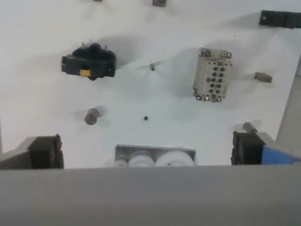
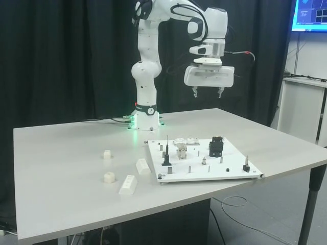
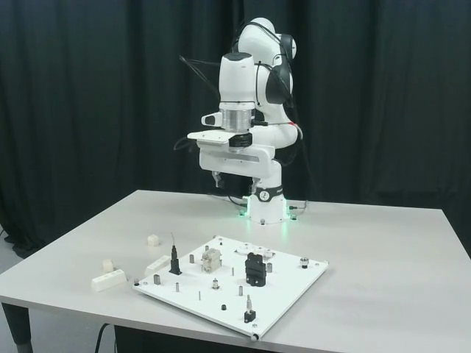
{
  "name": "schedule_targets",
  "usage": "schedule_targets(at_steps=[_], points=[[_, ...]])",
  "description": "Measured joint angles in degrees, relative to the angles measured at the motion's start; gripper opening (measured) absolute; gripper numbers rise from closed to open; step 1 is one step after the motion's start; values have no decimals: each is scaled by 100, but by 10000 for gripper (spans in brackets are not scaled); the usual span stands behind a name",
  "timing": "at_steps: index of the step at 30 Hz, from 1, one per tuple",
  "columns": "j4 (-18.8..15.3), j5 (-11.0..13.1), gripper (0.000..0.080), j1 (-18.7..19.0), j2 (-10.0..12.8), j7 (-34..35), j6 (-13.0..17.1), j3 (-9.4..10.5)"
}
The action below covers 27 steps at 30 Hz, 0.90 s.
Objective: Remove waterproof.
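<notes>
A white board [image 2: 204, 173] [image 3: 280, 290] lies on the grey table and carries several small parts. Among them are a black connector block [image 1: 89, 62] [image 2: 216, 146] [image 3: 256, 268], a multi-pin connector [image 1: 212, 74] [image 2: 182, 149] [image 3: 211, 259], white gears [image 1: 155, 159] [image 2: 186, 141] and a black plug with an upright wire [image 2: 166, 155] [image 3: 175, 263]. I cannot tell which part is the waterproof one. My gripper [image 1: 146, 150] [image 2: 207, 93] [image 3: 234, 180] hangs high above the board, open and holding nothing.
Short pegs [image 1: 91, 116] stand on the board. Several white blocks [image 2: 128, 184] [image 3: 108, 279] lie on the table beside the board. The board's front corner reaches the table edge [image 2: 263, 176]. A white cabinet [image 2: 301, 102] stands past the table.
</notes>
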Motion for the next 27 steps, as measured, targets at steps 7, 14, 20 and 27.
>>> schedule_targets(at_steps=[7, 14, 20, 27], points=[[-87, 0, 800, -159, 1, 0, -13, -24], [-307, 4, 800, -333, -5, 0, 43, -28], [-639, 25, 800, -444, -35, 0, 290, -29], [-1078, 137, 800, -573, -76, 17, 815, -32]])
